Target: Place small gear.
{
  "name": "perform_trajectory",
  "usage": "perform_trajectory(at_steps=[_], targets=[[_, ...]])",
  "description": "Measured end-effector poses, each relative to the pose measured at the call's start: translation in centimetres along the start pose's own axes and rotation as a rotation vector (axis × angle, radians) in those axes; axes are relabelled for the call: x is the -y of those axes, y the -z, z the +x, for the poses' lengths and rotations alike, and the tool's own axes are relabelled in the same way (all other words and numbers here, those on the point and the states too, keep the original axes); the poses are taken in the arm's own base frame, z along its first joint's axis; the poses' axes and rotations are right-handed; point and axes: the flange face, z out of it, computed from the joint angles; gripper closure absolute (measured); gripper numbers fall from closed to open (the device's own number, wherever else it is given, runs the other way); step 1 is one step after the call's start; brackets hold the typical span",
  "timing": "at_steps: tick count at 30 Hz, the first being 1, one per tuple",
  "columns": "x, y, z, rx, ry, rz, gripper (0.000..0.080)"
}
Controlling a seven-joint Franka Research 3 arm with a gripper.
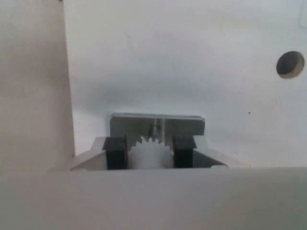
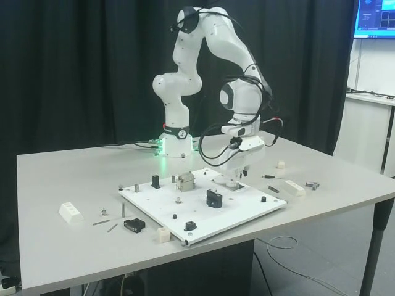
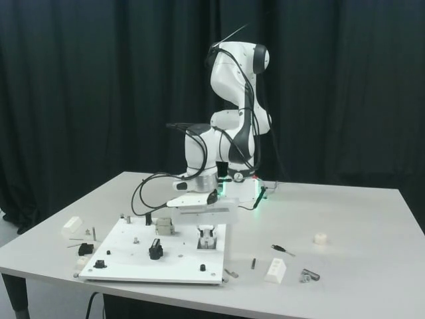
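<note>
The first room camera stands off the table's [image 2: 55, 185] front corner, well back, looking across the white board [image 2: 203, 206] toward the arm [image 2: 210, 74] and the black curtain behind it. The second room camera stands at another side, also well back, seeing the arm [image 3: 232, 119] with the board [image 3: 133, 256] nearer its lens. Both take in arm, board and tabletop. The wrist camera sits close above the board [image 1: 192, 57], looking down past the tool [image 1: 150, 152].
</note>
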Motion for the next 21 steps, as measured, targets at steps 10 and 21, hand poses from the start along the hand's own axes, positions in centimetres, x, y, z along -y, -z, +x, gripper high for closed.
perform_trajectory(at_steps=[10, 21], targets=[[-0.23, 0.43, 0.34, 0.0, -0.004, -0.002, 0.0604], [-0.25, 0.47, 0.38, -0.001, -0.002, -0.003, 0.0604]])
